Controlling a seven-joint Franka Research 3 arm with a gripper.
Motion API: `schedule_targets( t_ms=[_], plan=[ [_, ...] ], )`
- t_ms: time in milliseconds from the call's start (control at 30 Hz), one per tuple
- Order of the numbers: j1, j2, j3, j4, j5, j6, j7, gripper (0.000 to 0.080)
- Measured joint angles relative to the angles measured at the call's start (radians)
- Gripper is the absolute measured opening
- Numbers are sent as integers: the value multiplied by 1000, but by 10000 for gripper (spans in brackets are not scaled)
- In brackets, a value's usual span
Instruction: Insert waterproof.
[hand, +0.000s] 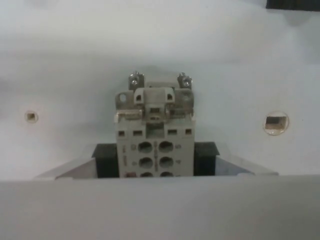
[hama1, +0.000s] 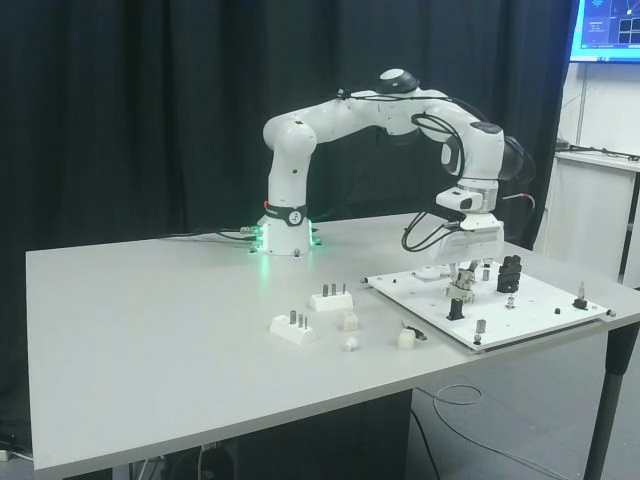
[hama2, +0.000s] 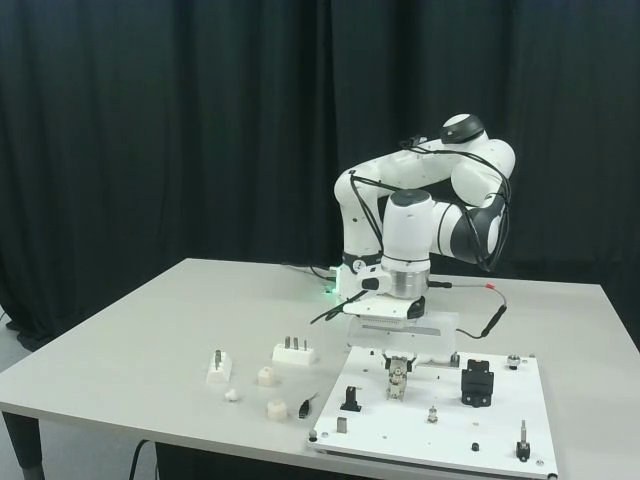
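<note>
Black curtain (hama2: 200, 130) behind grey table (hama2: 150, 330)

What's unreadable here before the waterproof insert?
- Connector lower rows: wrist view, cut off by the grey bar in front.
- Gripper grip on it: second room view, too small to tell.
- Socket under it on the white board: hidden by the connector.

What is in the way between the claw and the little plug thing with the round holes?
Nothing visible. The claw hangs right over the white connector, which stands on the white board, and the wrist view shows the connector directly between the black fingers with no other part between.
</note>
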Motion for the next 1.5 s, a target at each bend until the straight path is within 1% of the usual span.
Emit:
schedule_targets(
  t_ms=[300, 567, 867, 1100, 1500],
  plan=[
    [1, 0, 4, 0, 0, 24, -6, 310],
    [1, 0, 4, 0, 0, 22, -21, 310],
    [1, 0, 1, -1, -1, 6, -43, 310],
    [1, 0, 1, -1, -1, 6, -63, 310],
    [-3, 0, 2, -3, -1, 6, -64, 310]
  ],
)
